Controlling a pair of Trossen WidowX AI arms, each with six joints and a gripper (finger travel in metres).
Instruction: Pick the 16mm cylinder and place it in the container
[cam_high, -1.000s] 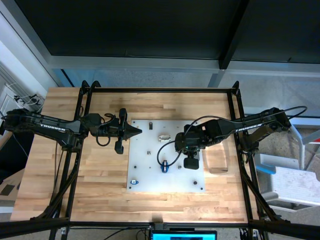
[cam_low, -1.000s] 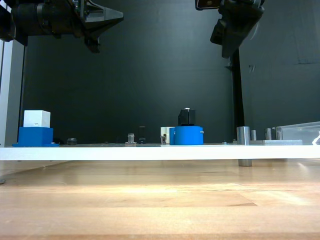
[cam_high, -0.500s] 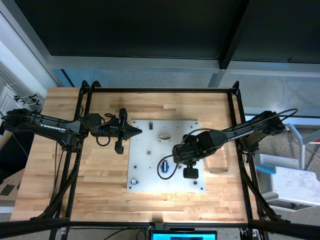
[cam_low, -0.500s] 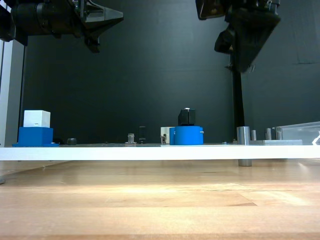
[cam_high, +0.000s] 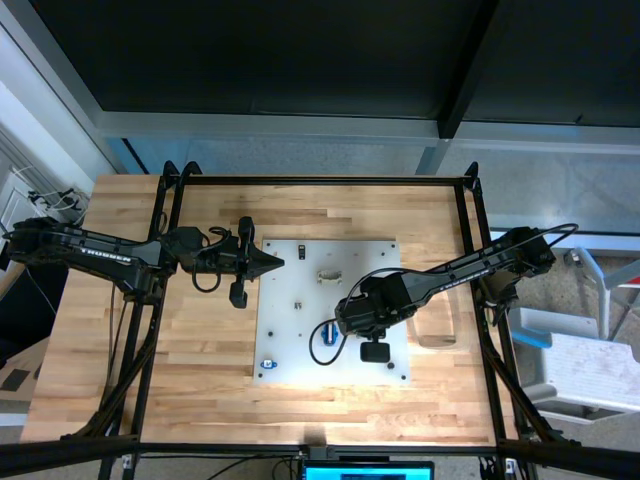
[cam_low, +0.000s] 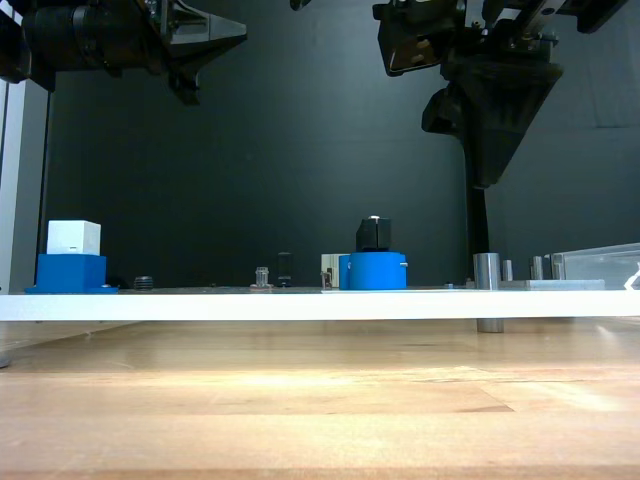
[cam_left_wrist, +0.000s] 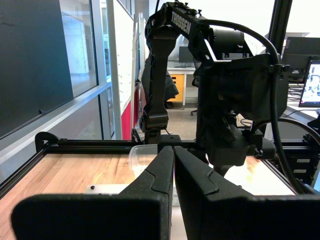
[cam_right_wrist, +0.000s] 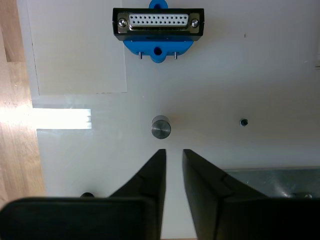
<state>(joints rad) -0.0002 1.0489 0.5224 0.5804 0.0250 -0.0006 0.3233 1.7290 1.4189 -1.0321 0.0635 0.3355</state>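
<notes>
The 16mm cylinder (cam_right_wrist: 161, 126) stands upright and untouched on the white board (cam_right_wrist: 225, 75), just beyond the tips of the right gripper (cam_right_wrist: 171, 152), whose jaws are narrowly parted. That arm reaches in from the counter's (cam_high: 180, 340) right edge and hangs tips-down over the peg, probably lining up a top-down pick, and the container (cam_high: 438, 340) sits close beside the board. The left gripper (cam_left_wrist: 173, 150) hovers level near the board's left edge, jaws pressed together, seemingly parked.

left gripper (cam_low: 243, 38) high left, right gripper (cam_low: 484, 182) over 16mm cylinder (cam_low: 486, 271)
</notes>
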